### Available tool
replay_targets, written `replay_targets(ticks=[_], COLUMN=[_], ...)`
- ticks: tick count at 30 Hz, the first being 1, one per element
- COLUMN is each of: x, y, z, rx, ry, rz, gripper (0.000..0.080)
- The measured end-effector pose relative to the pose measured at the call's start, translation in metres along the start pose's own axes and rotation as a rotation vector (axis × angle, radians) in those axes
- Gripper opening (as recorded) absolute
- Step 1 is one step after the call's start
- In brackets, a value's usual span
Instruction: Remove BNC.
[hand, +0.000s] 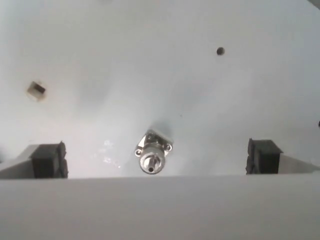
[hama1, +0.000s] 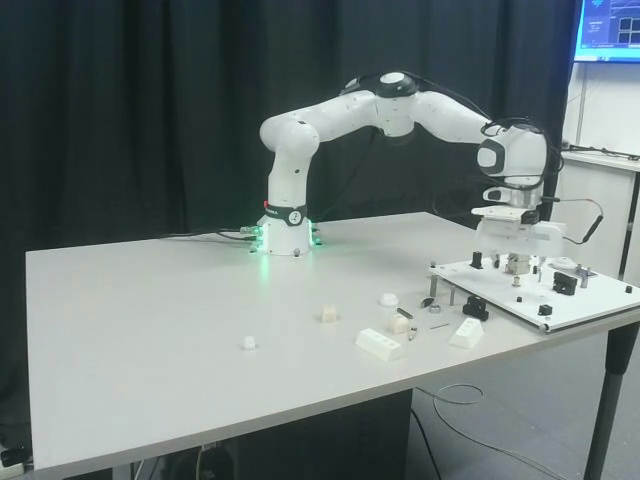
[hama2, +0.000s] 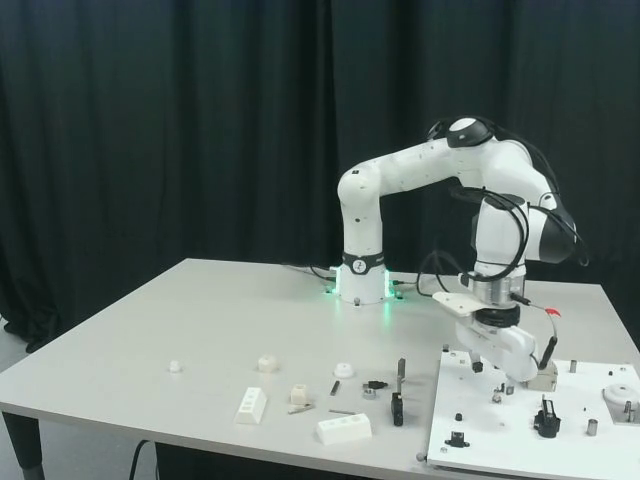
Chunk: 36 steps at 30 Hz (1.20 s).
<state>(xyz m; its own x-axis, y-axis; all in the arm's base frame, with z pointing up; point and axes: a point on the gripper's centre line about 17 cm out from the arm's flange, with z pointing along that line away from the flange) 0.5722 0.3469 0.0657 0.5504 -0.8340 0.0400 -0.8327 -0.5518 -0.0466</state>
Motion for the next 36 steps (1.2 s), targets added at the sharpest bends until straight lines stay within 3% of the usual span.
replay_targets(ticks=[17,36], x=[-0.007,-0.01], y=[0.008,0.011], z=[0.017,0.025], rx=[-0.024,-0.033], ry=[-0.013,-0.025], rz=[-0.001,0.002], gripper=[0.08,0.08])
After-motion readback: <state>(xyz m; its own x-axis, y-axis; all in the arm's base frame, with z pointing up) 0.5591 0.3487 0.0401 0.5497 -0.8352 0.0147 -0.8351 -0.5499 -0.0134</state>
